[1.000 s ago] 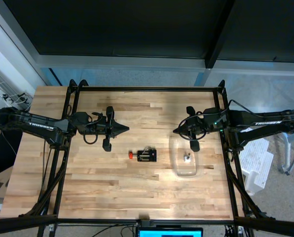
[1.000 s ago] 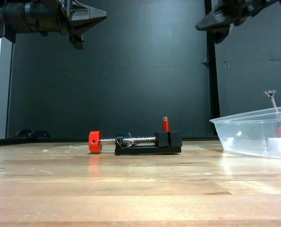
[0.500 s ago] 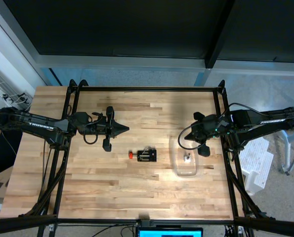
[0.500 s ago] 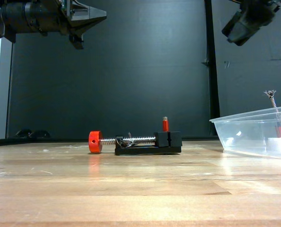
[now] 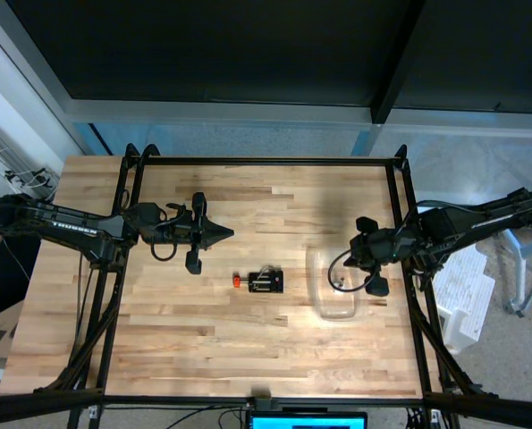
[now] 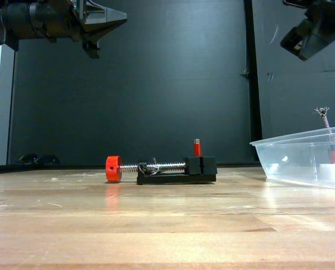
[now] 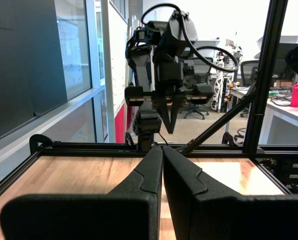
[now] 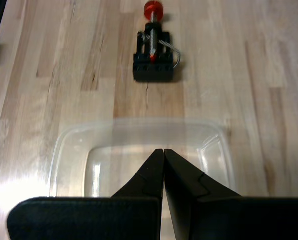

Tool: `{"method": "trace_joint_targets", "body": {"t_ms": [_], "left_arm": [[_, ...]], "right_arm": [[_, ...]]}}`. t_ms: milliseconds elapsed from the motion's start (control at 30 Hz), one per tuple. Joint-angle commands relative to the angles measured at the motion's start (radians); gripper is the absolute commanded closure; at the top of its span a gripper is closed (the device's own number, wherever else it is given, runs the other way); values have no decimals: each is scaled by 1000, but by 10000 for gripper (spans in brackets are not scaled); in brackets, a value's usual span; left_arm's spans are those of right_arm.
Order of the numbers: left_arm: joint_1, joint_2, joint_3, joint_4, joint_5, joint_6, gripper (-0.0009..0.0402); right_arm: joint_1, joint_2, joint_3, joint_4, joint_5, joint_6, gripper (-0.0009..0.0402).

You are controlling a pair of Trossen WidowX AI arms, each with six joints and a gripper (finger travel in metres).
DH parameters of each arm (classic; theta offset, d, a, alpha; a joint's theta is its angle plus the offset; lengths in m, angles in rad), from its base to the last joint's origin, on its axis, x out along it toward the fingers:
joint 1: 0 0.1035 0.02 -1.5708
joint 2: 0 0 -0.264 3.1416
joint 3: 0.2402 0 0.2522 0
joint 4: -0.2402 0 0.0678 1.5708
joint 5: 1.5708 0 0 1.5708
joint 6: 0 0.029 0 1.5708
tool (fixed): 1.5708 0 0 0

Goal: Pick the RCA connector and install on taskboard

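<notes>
My right gripper point(image 8: 163, 151) hangs above the clear plastic tray point(image 8: 56, 165) on the right side of the wooden table point(image 5: 203, 340), tilted downward, its two fingers pressed together with no gap and nothing between them. My left gripper point(image 7: 162, 147) is parked high over the table's left half, also closed and empty, well apart from everything. The RCA connector point(image 6: 334, 153) stands inside the tray: in the low view, a small red body seen through the tray wall, with a thin twisted bare wire rising above the rim. My right wrist view does not show it; my own fingers probably cover it. The taskboard point(image 5: 266, 281), a small black block with a red knob point(image 6: 114, 169) on a silvery screw and a short red post on top, sits mid-table, well apart from the tray. I judge the connector to be very light, with a stiff little body and a wire tail that would bend easily. I would open my fingers first and pinch the red body across its sides, never the wire. The smooth tray floor may let it skid or tip, so a centred, gentle close seems wise.
</notes>
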Motion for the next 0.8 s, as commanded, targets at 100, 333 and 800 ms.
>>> {"method": "trace_joint_targets", "body": {"t_ms": [100,333,800], "left_arm": [[0,0,0,0,0,0,393],[0,0,0,0,0,0,393],[0,0,0,0,0,0,393]], "right_arm": [[39,-13,-24,-35,31,26,393],[54,-25,-70,-43,28,33,393],[90,-26,-154,-42,20,96,386]]}}
